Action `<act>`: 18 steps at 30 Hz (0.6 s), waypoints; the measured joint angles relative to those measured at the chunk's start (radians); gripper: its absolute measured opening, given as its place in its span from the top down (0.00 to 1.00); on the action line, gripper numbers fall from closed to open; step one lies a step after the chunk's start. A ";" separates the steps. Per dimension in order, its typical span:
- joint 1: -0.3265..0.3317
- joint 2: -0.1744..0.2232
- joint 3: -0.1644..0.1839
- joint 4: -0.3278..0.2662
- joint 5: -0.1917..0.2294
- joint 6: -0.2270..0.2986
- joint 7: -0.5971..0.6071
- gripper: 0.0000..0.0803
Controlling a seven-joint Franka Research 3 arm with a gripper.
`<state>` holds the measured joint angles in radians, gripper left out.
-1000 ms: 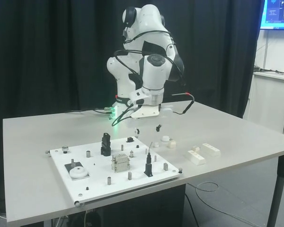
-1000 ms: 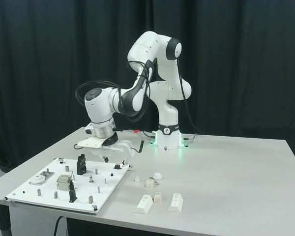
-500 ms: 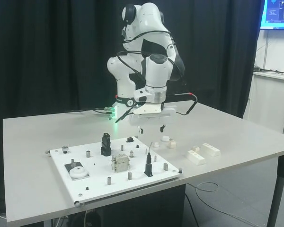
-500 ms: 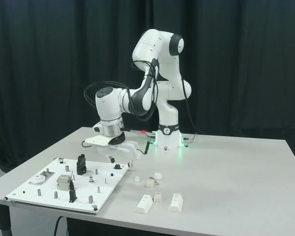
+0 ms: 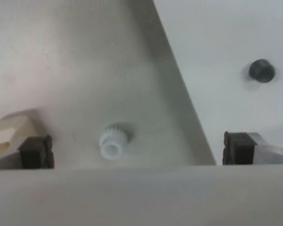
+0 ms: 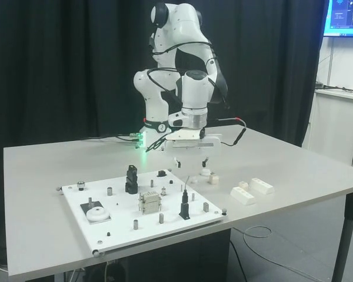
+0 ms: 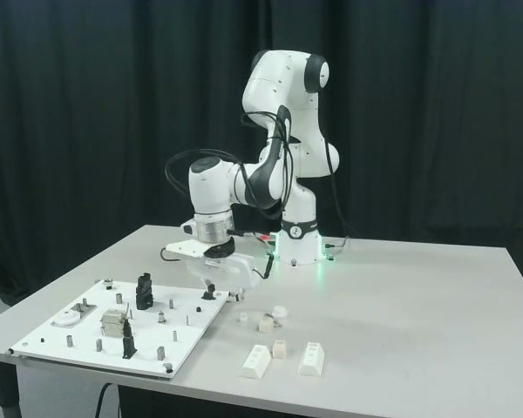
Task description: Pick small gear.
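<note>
The small gear [image 5: 114,141], a white toothed wheel with a hollow hub, is seen lying on the grey table [image 5: 75,70], just beside the edge of the white board [image 5: 217,42] and off it. In the second room view the same gear [image 7: 241,317] is seen just off the board's [image 7: 35,341] near corner, with a blocky part [image 7: 264,324] near it on the side away from the board.

The gripper [image 5: 137,149] is held above the table with its two black fingertips spread wide, nothing between them. The gear is found between the fingertips but nearer to one of them [image 5: 36,151], not centred.

Several risks are judged from this. If the gripper is lowered as it stands, one fingertip [image 5: 238,148] may be brought down onto the raised board edge instead of the table, and the descent may be stopped short. With the gear off-centre, it may be pushed sideways or tipped by the nearer fingertip before it is pinched. The blocky part [image 5: 9,134] showing just beside that fingertip may also be struck or caught.

In the first room view the gear cannot be made out separately from the parts [image 6: 209,175] below the gripper [image 6: 190,160]. The height of the fingertips above the table cannot be told. A black round knob [image 5: 261,70] on the board is blurred.
</note>
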<state>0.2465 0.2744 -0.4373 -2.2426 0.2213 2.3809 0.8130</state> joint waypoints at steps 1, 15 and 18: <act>0.003 -0.003 0.000 -0.011 0.004 0.016 0.007 0.00; 0.040 -0.009 0.000 -0.111 0.048 0.168 0.067 0.00; 0.048 -0.009 0.000 -0.123 0.051 0.181 0.084 0.00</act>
<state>0.2941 0.2656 -0.4371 -2.3655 0.2720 2.5623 0.8971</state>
